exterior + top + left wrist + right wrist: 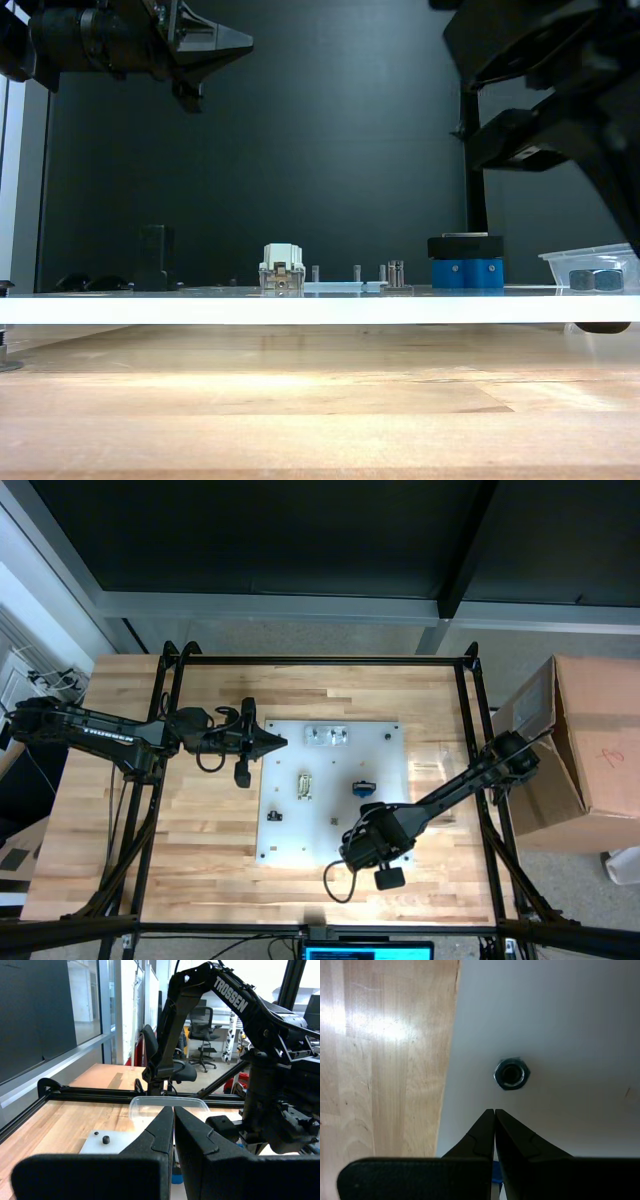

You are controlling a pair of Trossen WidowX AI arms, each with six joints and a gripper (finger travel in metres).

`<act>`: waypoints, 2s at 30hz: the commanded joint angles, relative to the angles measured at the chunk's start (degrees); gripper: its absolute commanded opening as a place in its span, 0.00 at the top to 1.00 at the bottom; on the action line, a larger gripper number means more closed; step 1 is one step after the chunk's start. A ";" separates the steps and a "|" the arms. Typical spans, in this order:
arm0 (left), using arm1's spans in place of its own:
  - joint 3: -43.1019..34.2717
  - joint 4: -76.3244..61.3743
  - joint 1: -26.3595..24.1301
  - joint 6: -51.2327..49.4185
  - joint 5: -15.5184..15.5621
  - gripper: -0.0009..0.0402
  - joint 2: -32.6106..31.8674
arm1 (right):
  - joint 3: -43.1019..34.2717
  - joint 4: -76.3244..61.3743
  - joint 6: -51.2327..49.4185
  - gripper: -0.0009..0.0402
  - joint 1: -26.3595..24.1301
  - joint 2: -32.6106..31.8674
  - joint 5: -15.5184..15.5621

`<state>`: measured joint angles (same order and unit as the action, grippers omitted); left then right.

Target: Pick the M12 nut and place it on its threads and fasten

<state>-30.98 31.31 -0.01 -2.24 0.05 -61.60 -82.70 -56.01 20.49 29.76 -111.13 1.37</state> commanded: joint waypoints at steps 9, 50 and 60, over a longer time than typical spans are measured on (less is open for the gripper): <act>-0.02 -0.11 0.00 0.00 -0.02 0.98 0.00 | 1.44 3.37 -0.92 0.98 -1.66 6.62 -3.06; -0.02 -0.09 0.00 0.00 -0.02 0.98 0.00 | 47.10 84.74 -17.81 0.98 -30.10 47.39 -1.64; -0.02 -0.09 0.00 0.00 -0.02 0.98 0.00 | 48.39 86.73 -16.31 0.98 -30.12 47.36 -1.86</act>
<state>-30.98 31.20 -0.01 -2.26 0.05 -61.60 -34.28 30.79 4.08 -0.36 -63.70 -0.45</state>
